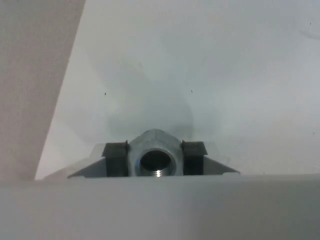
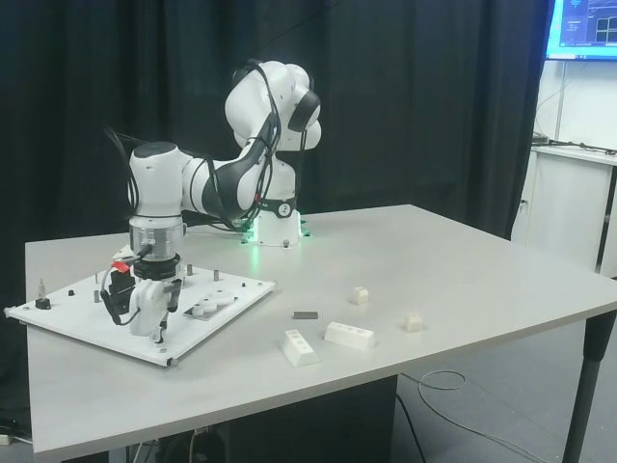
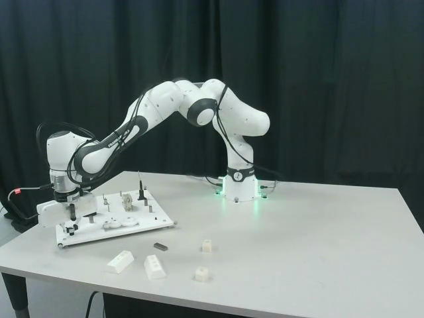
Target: Insert bolt 4.
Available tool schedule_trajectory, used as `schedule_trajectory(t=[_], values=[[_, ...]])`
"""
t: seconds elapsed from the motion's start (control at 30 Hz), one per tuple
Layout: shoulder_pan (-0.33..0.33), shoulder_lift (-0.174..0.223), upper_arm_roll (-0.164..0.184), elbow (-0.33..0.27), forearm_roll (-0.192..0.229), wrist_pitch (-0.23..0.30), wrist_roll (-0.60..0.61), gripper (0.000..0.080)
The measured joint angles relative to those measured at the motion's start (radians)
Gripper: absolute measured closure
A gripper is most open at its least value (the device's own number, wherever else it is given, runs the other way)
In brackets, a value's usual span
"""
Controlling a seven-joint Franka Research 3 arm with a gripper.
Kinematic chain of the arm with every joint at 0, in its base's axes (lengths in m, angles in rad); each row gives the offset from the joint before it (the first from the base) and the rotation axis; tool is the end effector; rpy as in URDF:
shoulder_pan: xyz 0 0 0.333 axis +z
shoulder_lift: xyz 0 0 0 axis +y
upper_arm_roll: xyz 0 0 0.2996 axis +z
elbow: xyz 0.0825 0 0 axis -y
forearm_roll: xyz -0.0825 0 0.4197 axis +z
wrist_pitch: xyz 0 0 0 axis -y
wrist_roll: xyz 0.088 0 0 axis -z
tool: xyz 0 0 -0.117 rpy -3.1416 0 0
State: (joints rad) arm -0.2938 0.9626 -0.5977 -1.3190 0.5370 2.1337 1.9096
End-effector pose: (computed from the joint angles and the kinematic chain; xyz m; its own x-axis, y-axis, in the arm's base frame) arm 0.5646 -0.5077 0.1768 -0.9647 -0.2626 0.0184 -0.2631 0.9643 -0.0299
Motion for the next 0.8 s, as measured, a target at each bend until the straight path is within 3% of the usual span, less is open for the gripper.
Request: schedule_trajectory(t=[0.37,0.4,0.57,0.6,0.8], values=[[0.001,-0.003,-0.01,-0.009,-0.024,-0.003,-0.014,0.0577],[0.001,-0.004,-0.012,-0.01,-0.026,-0.004,-0.015,0.0425],[0.001,-0.014,-0.021,-0.01,-0.039,-0.004,-0.015,0.0425],[0.001,-0.017,-0.022,-0.01,-0.04,-0.004,-0.015,0.0145],[0.001,-0.043,-0.03,-0.01,-0.041,-0.004,-0.015,0.0145]])
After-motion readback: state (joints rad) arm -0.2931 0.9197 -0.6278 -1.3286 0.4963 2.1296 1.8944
